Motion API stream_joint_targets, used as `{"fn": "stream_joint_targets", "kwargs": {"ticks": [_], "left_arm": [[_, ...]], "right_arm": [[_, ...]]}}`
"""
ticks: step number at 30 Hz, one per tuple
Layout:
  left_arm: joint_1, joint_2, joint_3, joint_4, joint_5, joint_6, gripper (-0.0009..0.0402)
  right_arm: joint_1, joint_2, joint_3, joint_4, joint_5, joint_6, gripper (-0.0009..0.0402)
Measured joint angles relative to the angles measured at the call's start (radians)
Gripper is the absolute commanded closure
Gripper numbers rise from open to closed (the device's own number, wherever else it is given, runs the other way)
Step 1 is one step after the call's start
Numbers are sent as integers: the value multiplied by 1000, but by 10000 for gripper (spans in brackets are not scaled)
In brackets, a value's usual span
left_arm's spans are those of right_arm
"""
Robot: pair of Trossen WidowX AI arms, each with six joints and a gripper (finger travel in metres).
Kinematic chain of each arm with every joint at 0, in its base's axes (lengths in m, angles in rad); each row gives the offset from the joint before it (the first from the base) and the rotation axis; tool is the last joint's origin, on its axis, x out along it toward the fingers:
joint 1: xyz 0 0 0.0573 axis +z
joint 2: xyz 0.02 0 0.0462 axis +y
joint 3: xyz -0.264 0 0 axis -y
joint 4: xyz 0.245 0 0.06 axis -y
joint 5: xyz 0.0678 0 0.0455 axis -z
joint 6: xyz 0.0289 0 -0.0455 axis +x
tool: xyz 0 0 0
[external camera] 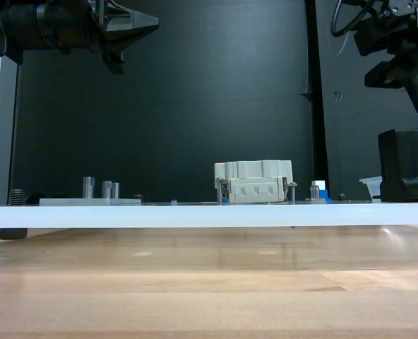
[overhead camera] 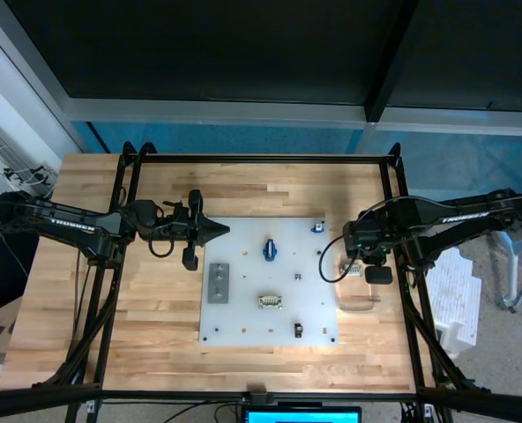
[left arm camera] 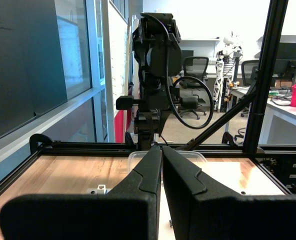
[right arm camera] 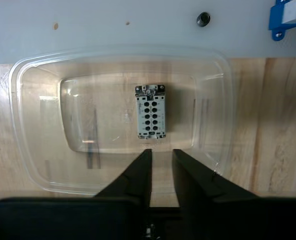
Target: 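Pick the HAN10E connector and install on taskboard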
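The HAN10E connector (right arm camera: 150,118) lies flat in a clear plastic tray (right arm camera: 23,150), pin holes up, just right of the taskboard (overhead camera: 243,326). In the high view the connector (overhead camera: 351,269) peeks out beside the right arm. My right gripper (right arm camera: 161,152) hangs above the tray, pointing down, and the connector lies just past its fingertips. Its fingers stand slightly open with nothing between them. My left gripper (overhead camera: 226,229) hovers high over the board's left edge, pointing right, shut and empty (left arm camera: 161,150).
The board carries a grey block (overhead camera: 219,282), a blue fitting (overhead camera: 269,250), a pale beige housing (overhead camera: 270,301) and a small black part (overhead camera: 298,330). A black frame (overhead camera: 261,159) runs round the wooden table. The tray (overhead camera: 360,304) sits between the board and the frame's right post.
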Motion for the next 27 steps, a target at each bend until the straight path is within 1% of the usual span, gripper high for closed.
{"fn": "stream_joint_targets", "kwargs": {"ticks": [6, 11, 13, 14, 17, 21, 27], "left_arm": [[0, 0, 0, 0, 0, 0, 392], [0, 0, 0, 0, 0, 0, 392], [0, 0, 0, 0, 0, 0, 392], [0, 0, 0, 0, 0, 0, 392], [0, 0, 0, 0, 0, 0, 392], [0, 0, 0, 0, 0, 0, 392], [0, 0, 0, 0, 0, 0, 392]], "right_arm": [[22, -2, -42, 39, 23, 48, 215], [27, -3, -66, 69, 27, 64, 163], [34, -3, -79, 82, 47, 66, 148], [39, -3, -89, 88, 60, 68, 142], [53, -3, -122, 115, 74, 79, 125], [66, -3, -161, 154, 74, 79, 113], [70, -2, -206, 204, 79, 95, 109]]}}
